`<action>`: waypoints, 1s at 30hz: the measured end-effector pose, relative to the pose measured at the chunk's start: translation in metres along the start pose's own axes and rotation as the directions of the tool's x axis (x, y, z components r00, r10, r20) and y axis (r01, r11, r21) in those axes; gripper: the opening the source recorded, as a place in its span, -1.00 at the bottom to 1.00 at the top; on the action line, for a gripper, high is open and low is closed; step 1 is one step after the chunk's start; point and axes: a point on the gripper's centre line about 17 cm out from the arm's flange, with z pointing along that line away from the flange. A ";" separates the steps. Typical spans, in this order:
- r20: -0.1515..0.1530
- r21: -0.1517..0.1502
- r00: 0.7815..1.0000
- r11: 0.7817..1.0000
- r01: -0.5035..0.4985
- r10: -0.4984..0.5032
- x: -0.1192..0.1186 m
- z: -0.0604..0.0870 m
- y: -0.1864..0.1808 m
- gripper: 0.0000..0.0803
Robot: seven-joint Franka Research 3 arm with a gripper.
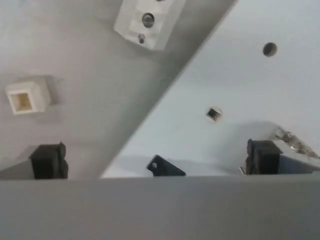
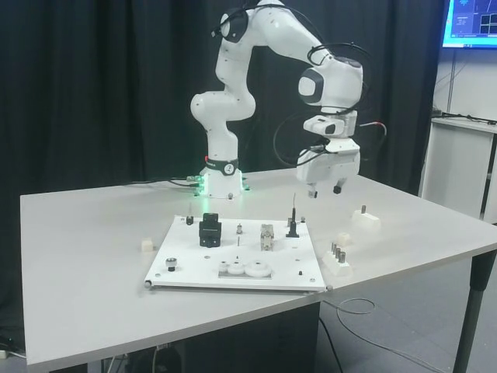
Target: Pick round peg 1.
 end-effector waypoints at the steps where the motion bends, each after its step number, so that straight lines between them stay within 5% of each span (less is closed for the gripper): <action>1: 0.001 0.001 1.000 1.000 -0.003 0.003 0.001 0.001 -0.001 0.99; 21: -0.021 0.054 0.977 0.976 -0.209 0.211 0.026 0.040 -0.013 0.99; 30: -0.013 0.063 0.974 0.973 -0.223 0.224 0.028 0.056 -0.019 0.99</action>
